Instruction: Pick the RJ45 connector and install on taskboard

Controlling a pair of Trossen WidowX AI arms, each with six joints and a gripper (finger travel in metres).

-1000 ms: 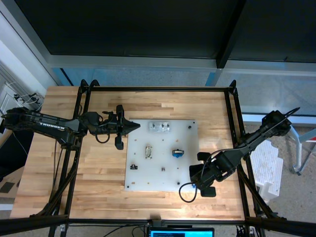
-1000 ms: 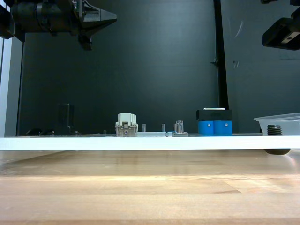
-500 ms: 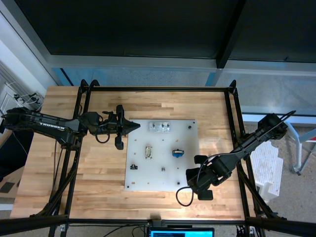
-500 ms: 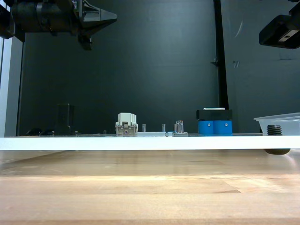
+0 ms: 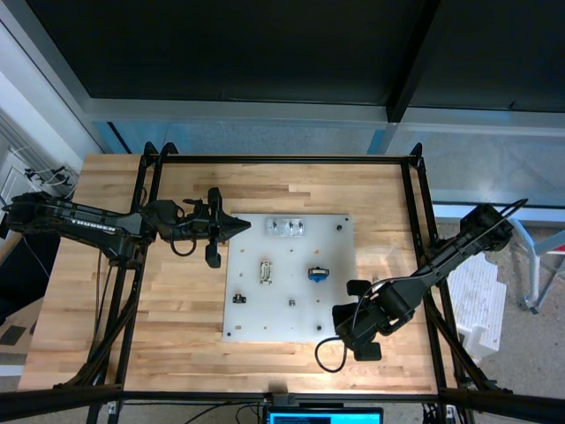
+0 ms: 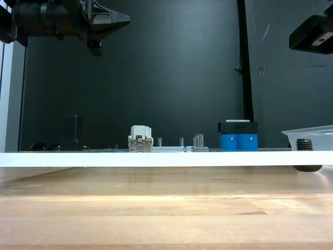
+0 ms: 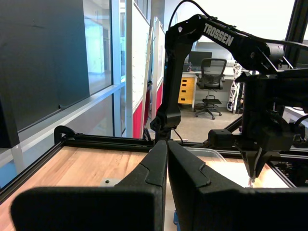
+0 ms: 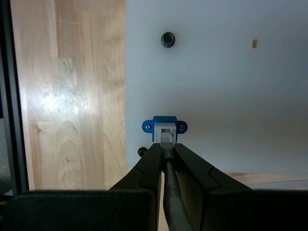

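Right tool (image 8: 166, 146), clamped on the RJ45 connector (image 8: 167, 136), has crept inward over the taskboard's (image 8: 221, 86) near-right corner. The plug is lined up on the blue socket (image 8: 164, 126) at the board edge, with bare counter (image 8: 72, 96) alongside. Left tool (image 5: 240, 226), closed, hovers at the far-left edge.

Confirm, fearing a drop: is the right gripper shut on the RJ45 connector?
Shut: right gripper pinches the RJ45 connector over the taskboard corner; left gripper, shut, hovers at its edge.

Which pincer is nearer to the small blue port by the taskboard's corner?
Right. The right pincer points straight at the blue port, shut on the RJ45 connector. The left pincer, shut, is high over the taskboard's far left edge, well away.
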